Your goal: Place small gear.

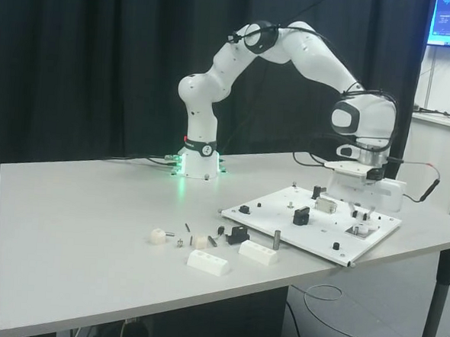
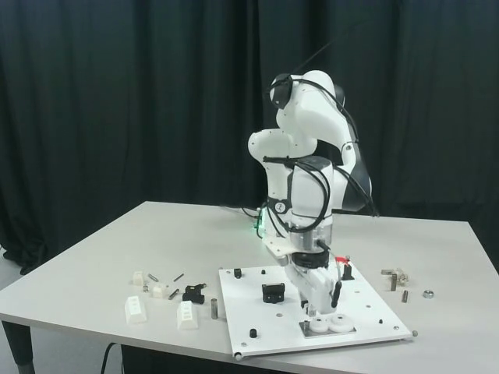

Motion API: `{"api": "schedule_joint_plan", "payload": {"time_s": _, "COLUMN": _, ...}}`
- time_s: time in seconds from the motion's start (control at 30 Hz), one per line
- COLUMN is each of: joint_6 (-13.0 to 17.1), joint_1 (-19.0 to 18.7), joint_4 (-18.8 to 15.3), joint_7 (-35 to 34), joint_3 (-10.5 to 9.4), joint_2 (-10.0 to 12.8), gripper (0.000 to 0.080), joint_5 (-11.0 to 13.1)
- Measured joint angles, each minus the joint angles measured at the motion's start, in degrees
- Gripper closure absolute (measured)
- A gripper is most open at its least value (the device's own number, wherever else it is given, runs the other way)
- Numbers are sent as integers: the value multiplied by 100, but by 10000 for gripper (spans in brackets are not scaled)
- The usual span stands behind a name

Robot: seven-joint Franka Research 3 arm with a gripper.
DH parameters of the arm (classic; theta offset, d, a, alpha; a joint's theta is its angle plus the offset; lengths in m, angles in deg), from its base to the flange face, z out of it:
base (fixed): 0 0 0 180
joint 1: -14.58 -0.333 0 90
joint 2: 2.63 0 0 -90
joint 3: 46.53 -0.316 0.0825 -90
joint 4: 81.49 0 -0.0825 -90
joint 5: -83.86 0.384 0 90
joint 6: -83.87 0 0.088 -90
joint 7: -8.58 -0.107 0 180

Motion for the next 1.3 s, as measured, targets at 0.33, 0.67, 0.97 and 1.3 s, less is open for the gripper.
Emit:
{"api": "schedule_joint_plan", "payload": {"time_s": 0.33, "joint_6": -148, "joint_1": -3, "joint_4": 0, "joint_7": 0, "joint_3": 33, "joint_2": -128, "gripper": 609, "joint_5": -7}}
{"api": "schedule_joint_plan", "payload": {"time_s": 0.67, "joint_6": -158, "joint_1": -5, "joint_4": -1, "joint_7": 19, "joint_3": 59, "joint_2": -136, "gripper": 609, "joint_5": -65}}
{"api": "schedule_joint_plan", "payload": {"time_s": 0.97, "joint_6": -161, "joint_1": 3, "joint_4": -11, "joint_7": 26, "joint_3": 85, "joint_2": -135, "gripper": 609, "joint_5": -166}}
{"api": "schedule_joint_plan", "payload": {"time_s": 1.3, "joint_6": -161, "joint_1": 92, "joint_4": -12, "joint_7": 28, "joint_3": 233, "joint_2": -133, "gripper": 609, "joint_5": -654}}
